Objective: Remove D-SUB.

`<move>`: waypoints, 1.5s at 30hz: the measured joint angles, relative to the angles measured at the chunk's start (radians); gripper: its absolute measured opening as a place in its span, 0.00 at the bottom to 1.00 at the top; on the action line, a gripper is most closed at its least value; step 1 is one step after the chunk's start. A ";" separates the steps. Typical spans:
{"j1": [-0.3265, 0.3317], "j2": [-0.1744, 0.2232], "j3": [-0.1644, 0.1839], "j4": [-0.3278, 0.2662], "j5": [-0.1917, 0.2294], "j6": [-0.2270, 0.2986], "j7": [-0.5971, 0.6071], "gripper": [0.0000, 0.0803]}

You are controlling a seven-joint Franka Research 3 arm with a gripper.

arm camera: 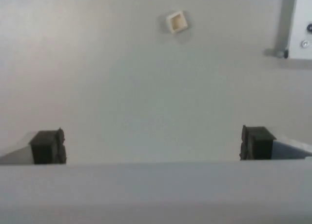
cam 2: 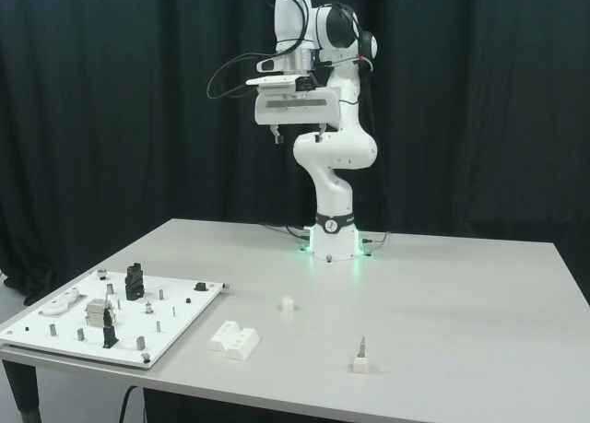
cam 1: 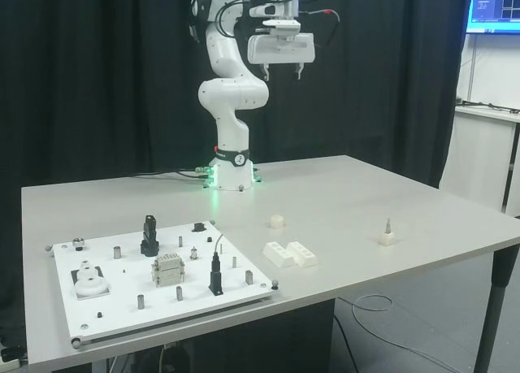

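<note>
The white task board [cam 1: 97, 308] lies at the table's front left corner, also in the second room view [cam 2: 175, 326]. On it sits a grey metal connector block [cam 1: 166, 269], the likely D-SUB [cam 2: 97, 311], among black plugs and small pegs. My gripper [cam 1: 280, 71] hangs high above the table near the arm's base, far from the board, open with nothing in it [cam 2: 298, 135]. In the wrist view the black fingertips [arm camera: 47, 147] stand wide apart over bare table, and only a corner of the board [arm camera: 300, 24] shows.
A small white cube [cam 1: 277, 221] lies mid-table, seen below the wrist [arm camera: 176, 22]. Two white blocks [cam 1: 290, 253] rest beside the board's right edge. A white base with an upright pin [cam 1: 387, 234] stands toward the right front. Black curtains hang behind.
</note>
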 joint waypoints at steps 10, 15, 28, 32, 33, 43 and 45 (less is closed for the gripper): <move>-0.044 0.075 -0.047 0.044 -0.073 0.074 -0.074 1.00; -0.076 0.131 -0.074 0.071 -0.106 0.115 -0.130 1.00; -0.162 0.299 -0.145 0.137 -0.164 0.198 -0.300 1.00; -0.183 0.350 -0.171 0.145 -0.170 0.234 -0.338 1.00; -0.188 0.362 -0.177 0.147 -0.171 0.244 -0.347 1.00; -0.208 0.492 -0.260 0.150 -0.171 0.383 -0.428 1.00; -0.208 0.520 -0.278 0.151 -0.171 0.416 -0.441 1.00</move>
